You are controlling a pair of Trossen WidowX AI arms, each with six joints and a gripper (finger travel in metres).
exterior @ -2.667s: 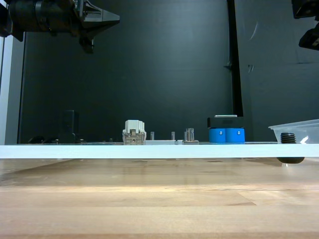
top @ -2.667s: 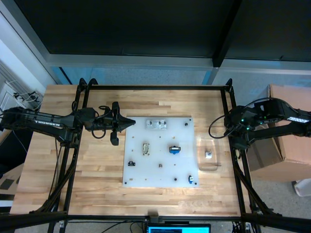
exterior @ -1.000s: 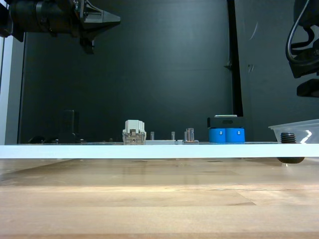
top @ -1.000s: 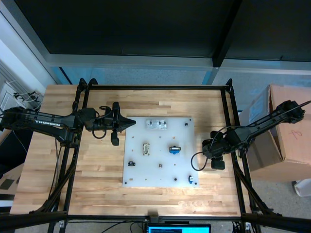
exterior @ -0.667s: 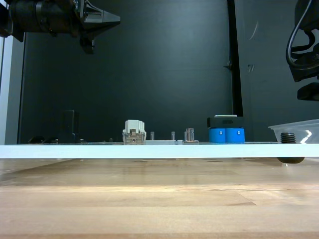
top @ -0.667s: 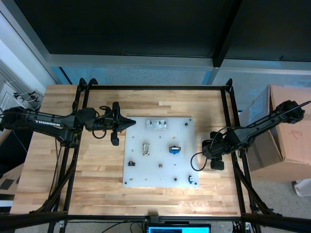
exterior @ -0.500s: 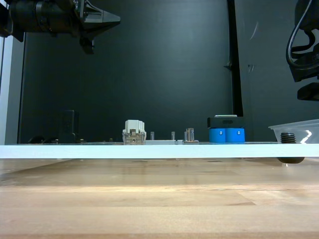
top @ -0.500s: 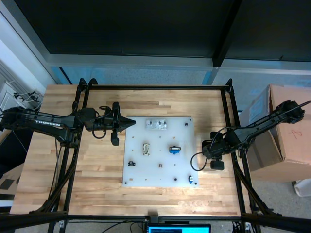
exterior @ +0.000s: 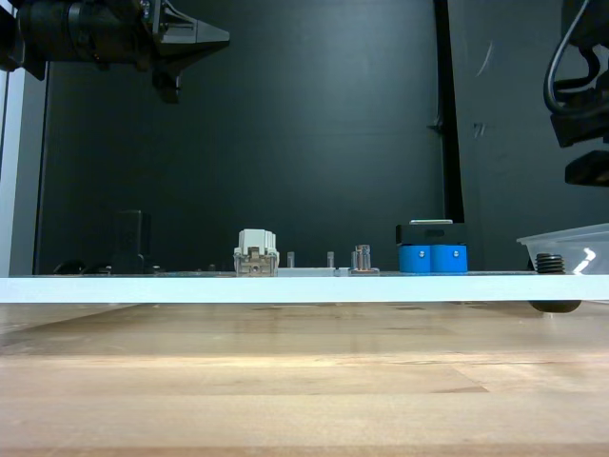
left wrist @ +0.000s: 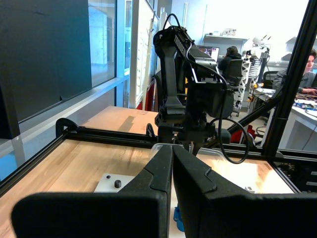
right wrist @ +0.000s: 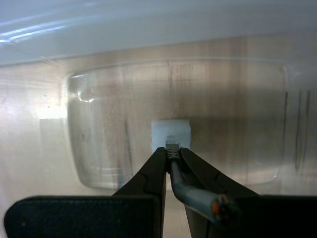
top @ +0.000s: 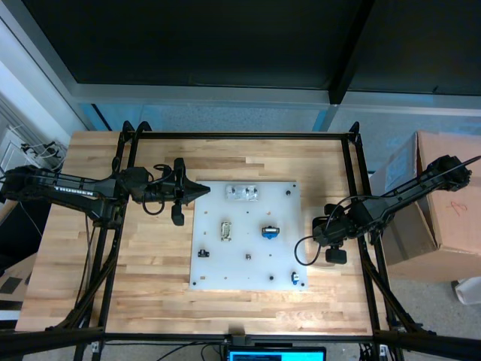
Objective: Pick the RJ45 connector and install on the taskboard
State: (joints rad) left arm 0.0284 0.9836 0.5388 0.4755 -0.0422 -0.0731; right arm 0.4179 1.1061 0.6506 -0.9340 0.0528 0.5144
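The RJ45 connector (right wrist: pixel 171 142) is a small clear plug on a short grey cable stub. My right gripper (right wrist: pixel 171 149) is shut on that cable just behind the plug, pointing straight down into the clear plastic tray (right wrist: pixel 84 148). The plug's tip is at a white block (right wrist: pixel 171 133) on the tray floor; I cannot tell whether they touch. From above, the right gripper (top: pixel 325 235) hangs over the tray, right of the white taskboard (top: pixel 244 263). My left gripper (top: pixel 201 190) hovers shut and empty, high over the board's far left corner.
A beige connector (top: pixel 225 230), a blue block (top: pixel 270 232) and small fittings stand on the board. In the low view the tray (exterior: pixel 571 238) sits at the right with a black screw (exterior: pixel 550 263) near it. A black frame rims the table, and a cardboard box (top: pixel 436 203) stands beyond its right edge.
The right arm swung in from the table's right edge and came down over the tray. In the last half second it rose slightly. The left arm stayed still.
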